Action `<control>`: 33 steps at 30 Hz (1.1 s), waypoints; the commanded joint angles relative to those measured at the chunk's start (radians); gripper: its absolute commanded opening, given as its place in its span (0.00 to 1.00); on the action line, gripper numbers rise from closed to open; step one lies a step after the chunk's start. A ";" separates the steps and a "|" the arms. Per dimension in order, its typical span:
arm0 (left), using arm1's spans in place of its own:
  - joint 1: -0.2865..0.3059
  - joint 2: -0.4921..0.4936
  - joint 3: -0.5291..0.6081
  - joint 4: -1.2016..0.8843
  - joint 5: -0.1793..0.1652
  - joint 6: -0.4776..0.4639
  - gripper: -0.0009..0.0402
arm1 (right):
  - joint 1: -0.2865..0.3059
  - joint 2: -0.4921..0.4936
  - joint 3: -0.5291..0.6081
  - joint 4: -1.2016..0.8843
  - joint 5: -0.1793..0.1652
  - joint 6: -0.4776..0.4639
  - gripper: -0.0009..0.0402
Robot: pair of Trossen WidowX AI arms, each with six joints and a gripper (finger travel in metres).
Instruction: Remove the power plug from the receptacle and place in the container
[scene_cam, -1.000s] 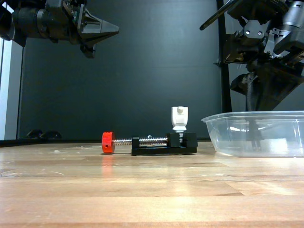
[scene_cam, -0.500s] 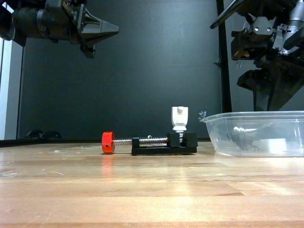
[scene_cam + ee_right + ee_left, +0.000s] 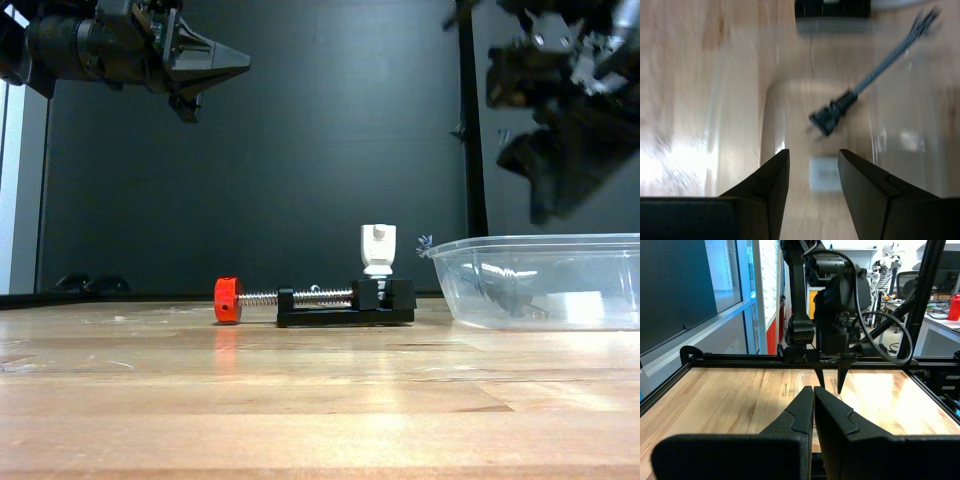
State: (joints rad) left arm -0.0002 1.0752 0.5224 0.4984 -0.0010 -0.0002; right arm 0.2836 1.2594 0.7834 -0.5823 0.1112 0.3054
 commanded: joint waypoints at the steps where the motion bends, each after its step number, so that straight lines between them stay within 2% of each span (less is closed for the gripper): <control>1: 0.000 0.000 0.000 0.000 0.000 0.000 0.02 | -0.014 -0.032 0.043 0.020 0.053 -0.051 0.26; 8: 0.000 0.000 0.000 0.000 0.000 0.000 0.02 | -0.095 -0.054 0.162 0.056 0.048 -0.170 0.09; 9: 0.000 0.000 0.000 0.000 0.000 0.000 0.02 | -0.104 -0.054 0.167 0.077 0.040 -0.185 0.06; 11: 0.000 0.000 0.000 0.000 0.000 0.000 0.02 | -0.121 -0.058 0.165 0.137 -0.007 -0.204 0.01; 12: 0.000 0.000 0.000 0.000 0.000 0.000 0.02 | -0.127 -0.058 0.158 0.179 -0.030 -0.211 0.02; 13: 0.000 0.000 0.000 0.000 0.000 0.000 0.02 | -0.132 -0.061 0.148 0.221 -0.034 -0.212 0.03; 17: 0.000 0.000 0.000 0.001 0.000 0.000 0.02 | -0.142 -0.076 0.108 0.384 -0.033 -0.243 0.02; 27: 0.000 0.000 0.000 0.000 0.000 0.000 0.02 | -0.209 -0.082 0.046 0.700 -0.026 -0.287 0.02; 33: 0.000 0.000 0.000 0.000 0.000 0.000 0.02 | -0.229 -0.100 -0.021 0.852 -0.040 -0.276 0.02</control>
State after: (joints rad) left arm -0.0002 1.0748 0.5228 0.4988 -0.0006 -0.0002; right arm 0.0605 1.1648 0.7780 0.2401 0.0750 0.0200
